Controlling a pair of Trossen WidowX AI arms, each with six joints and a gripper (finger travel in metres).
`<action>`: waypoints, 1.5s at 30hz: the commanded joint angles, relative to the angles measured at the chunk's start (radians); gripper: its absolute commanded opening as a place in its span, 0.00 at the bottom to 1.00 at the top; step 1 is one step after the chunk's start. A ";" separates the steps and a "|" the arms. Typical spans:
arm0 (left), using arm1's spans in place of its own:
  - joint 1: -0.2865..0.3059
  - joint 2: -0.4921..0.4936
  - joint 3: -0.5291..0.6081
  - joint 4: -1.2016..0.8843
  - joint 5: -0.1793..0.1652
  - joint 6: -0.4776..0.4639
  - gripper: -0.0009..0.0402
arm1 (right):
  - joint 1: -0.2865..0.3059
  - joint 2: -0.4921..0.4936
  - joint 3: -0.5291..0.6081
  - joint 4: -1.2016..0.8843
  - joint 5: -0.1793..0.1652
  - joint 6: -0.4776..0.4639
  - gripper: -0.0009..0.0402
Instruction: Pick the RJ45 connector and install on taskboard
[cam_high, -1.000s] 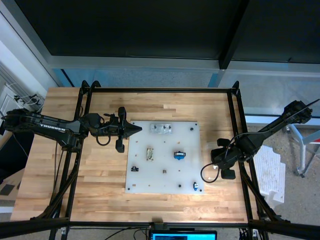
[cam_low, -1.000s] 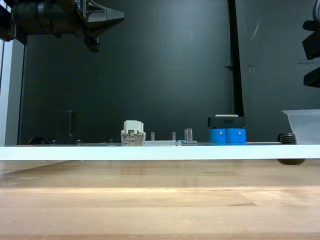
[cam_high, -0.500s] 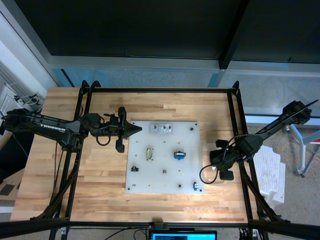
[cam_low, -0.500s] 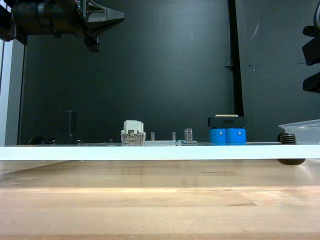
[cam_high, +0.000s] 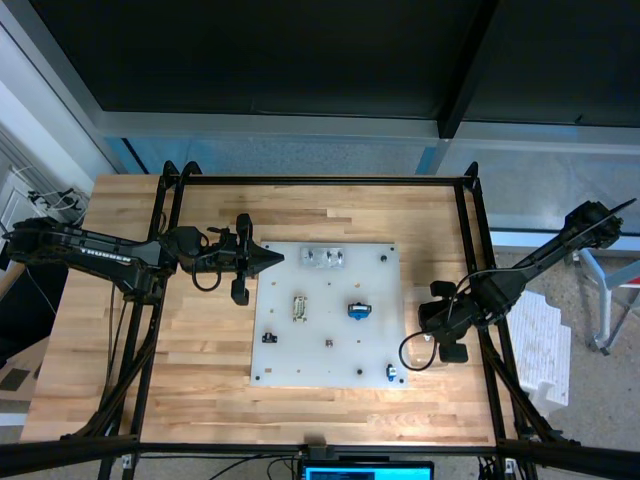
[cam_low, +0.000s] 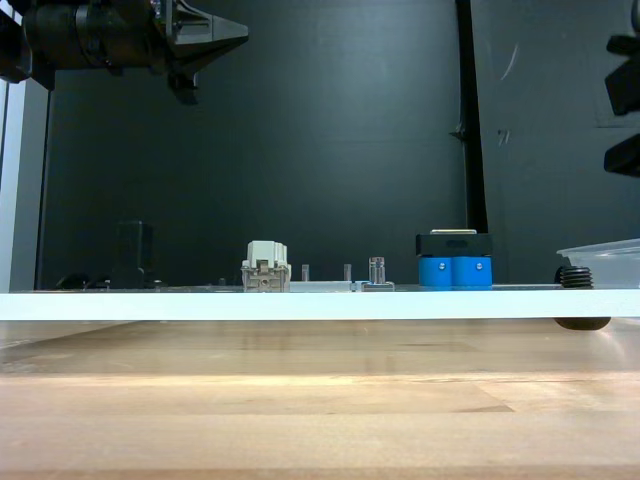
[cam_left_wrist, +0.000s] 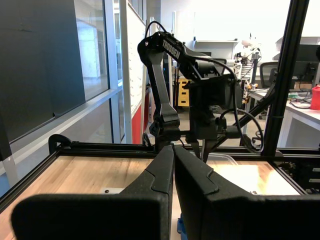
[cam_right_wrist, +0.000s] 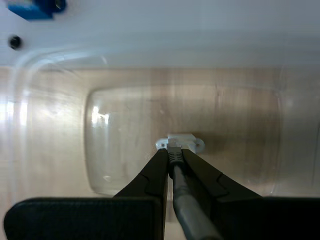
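Observation:
The RJ45 connector (cam_right_wrist: 180, 142) is a small pale plug on the end of a grey cable (cam_right_wrist: 181, 200). My right gripper (cam_right_wrist: 174, 152) is shut on it just behind the plug and holds it over the floor of a clear plastic tray (cam_right_wrist: 50, 125). From above, the right gripper (cam_high: 430, 318) hangs just past the right edge of the white taskboard (cam_high: 325, 310). My left gripper (cam_high: 275, 258) is shut on nothing and held high over the board's left edge, its tips (cam_left_wrist: 173, 147) pointing across the table.
The taskboard carries a cream socket (cam_low: 266, 268), a blue fixture (cam_low: 455, 270), a silver block (cam_high: 324, 258) and small pegs. The clear tray (cam_low: 605, 262) stands on the wooden table beside the board's right edge. A black frame rims the table.
The right gripper has shifted slightly over the tray. In the low view the tray's rim sits lower than one second ago. The left arm has not moved.

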 joint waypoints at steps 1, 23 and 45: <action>0.000 0.000 0.000 0.000 0.000 0.000 0.02 | 0.002 0.023 0.045 -0.033 0.002 0.005 0.02; 0.000 0.000 0.000 0.000 0.000 0.000 0.02 | 0.102 0.283 0.310 -0.047 0.030 0.181 0.02; 0.000 0.000 0.000 0.000 0.000 0.000 0.02 | 0.124 0.457 0.486 -0.078 0.055 0.167 0.02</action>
